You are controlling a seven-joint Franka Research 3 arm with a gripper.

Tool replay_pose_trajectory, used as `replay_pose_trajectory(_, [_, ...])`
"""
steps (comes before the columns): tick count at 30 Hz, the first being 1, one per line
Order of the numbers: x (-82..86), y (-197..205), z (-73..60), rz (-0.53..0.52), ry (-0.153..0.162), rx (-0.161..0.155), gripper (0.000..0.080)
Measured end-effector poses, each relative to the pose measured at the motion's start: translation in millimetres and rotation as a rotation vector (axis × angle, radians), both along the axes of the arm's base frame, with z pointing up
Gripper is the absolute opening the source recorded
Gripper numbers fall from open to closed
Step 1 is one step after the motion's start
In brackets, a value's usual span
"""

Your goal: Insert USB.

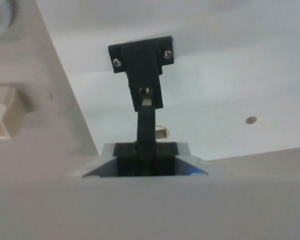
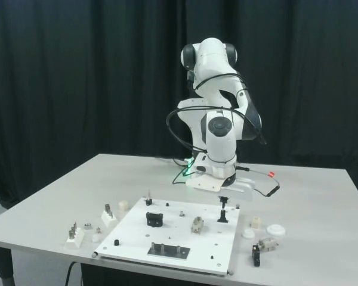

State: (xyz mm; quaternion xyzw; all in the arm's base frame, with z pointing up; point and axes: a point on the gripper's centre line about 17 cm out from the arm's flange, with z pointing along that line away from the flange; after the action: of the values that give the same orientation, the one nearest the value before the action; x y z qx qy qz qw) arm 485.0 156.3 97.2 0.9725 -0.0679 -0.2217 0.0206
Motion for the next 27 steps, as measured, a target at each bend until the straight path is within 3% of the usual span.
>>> replay_pose_trajectory(27, [0.8,-1.1,2.6,0.005,-0.006,0.002,0.0070])
